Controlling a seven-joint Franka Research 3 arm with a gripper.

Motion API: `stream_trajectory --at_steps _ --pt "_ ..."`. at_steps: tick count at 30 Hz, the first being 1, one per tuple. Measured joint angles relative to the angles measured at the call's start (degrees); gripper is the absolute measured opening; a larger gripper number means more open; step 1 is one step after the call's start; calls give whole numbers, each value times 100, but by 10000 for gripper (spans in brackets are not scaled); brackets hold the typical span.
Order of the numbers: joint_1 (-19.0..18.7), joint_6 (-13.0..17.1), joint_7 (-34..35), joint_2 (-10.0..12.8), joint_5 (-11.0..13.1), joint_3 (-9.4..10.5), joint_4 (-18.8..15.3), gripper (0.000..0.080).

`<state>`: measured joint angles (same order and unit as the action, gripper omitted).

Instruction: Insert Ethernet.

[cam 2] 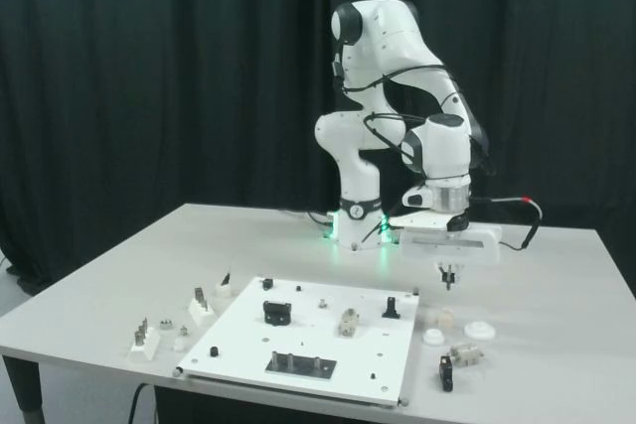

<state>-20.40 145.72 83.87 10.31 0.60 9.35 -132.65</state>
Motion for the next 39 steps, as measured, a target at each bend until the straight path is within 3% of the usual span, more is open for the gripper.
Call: stream_trajectory --at_steps 30,39 --pt "2 -250 0 -127 -4 -38 142 76" --pt "2 -297 0 -131 -132 -56 143 76"
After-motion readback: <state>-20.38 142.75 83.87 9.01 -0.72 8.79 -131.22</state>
